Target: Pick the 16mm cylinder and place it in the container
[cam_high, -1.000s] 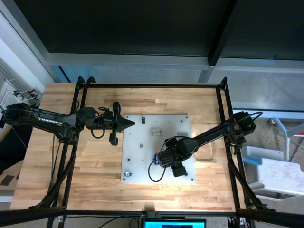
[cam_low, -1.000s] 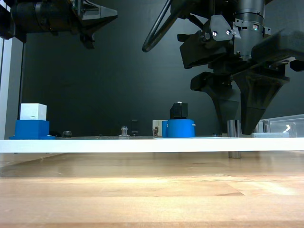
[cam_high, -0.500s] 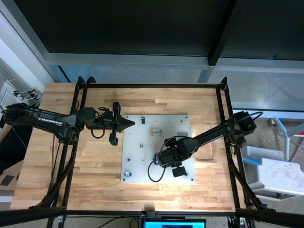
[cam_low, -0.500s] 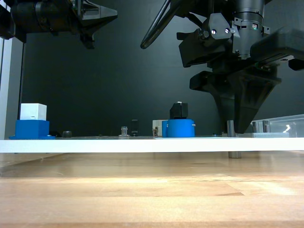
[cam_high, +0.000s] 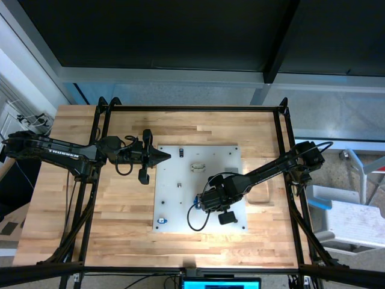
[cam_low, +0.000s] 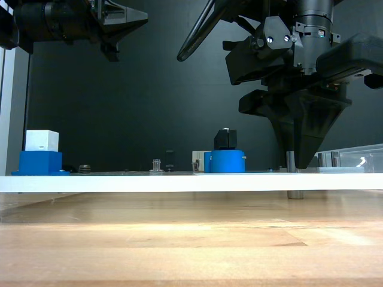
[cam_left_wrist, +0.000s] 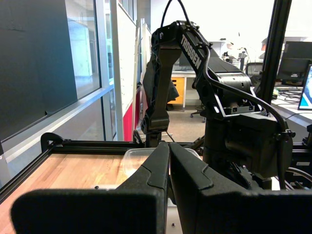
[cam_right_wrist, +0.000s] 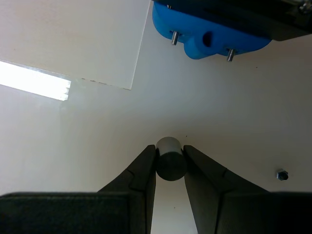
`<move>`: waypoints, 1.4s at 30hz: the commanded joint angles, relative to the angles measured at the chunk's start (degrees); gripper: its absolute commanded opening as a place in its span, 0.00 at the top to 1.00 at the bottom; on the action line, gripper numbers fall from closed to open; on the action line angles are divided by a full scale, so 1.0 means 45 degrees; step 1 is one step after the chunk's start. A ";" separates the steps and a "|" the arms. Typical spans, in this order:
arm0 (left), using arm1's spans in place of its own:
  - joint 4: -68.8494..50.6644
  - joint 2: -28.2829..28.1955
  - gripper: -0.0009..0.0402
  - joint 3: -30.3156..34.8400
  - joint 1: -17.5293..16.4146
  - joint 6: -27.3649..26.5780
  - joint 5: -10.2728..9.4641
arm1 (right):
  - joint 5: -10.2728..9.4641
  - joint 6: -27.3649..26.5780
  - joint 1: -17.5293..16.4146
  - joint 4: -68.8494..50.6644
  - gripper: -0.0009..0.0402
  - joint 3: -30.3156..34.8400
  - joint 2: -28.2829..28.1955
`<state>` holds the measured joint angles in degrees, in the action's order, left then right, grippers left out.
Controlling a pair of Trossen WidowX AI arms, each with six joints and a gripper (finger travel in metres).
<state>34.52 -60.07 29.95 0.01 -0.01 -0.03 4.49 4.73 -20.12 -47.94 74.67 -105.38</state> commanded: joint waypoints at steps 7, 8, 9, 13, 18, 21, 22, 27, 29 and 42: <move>0.0005 -0.0005 0.98 0.0000 0.0000 0.0000 0.0005 | 0.0102 -0.0126 0.0000 -0.0641 0.97 0.0393 0.0355; 0.0005 -0.0005 0.98 0.0000 0.0000 0.0000 0.0005 | 0.0102 -0.0121 0.0000 -0.0665 0.97 0.0393 0.0418; 0.0000 -0.0005 0.98 0.0000 -0.0005 0.0000 0.0005 | 0.0102 -0.0117 0.0000 -0.0695 0.97 0.0393 0.0476; 0.0005 -0.0005 0.98 0.0000 0.0000 0.0000 0.0005 | 0.0102 -0.0112 0.0000 -0.0860 0.97 0.0393 0.0811; 0.0005 -0.0005 0.98 0.0000 0.0000 0.0000 0.0005 | 0.0107 -0.0044 0.0000 -0.1229 0.97 0.0393 0.1243; 0.0000 -0.0005 0.98 0.0000 0.0000 0.0000 0.0005 | 0.0117 -0.0019 0.0000 -0.1409 0.97 0.0393 0.1520; 0.0005 -0.0005 0.98 0.0000 -0.0005 0.0000 0.0005 | 0.0117 -0.0019 0.0000 -0.1467 0.97 0.0393 0.1608; 0.0000 -0.0005 0.98 0.0000 0.0000 0.0000 0.0005 | 0.0117 -0.0015 0.0005 -0.1899 0.97 0.0389 0.2098; 0.0005 -0.0005 0.98 0.0000 0.0000 0.0000 0.0005 | 0.0112 0.0087 0.0024 -0.2035 0.97 0.0359 0.2307; 0.0005 -0.0005 0.98 0.0000 0.0000 0.0000 0.0005 | 0.0102 0.1234 0.0063 -0.2157 0.97 -0.1005 0.4017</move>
<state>34.52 -60.07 29.95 0.01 -0.01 -0.03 4.95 9.47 -19.86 -57.54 70.91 -88.09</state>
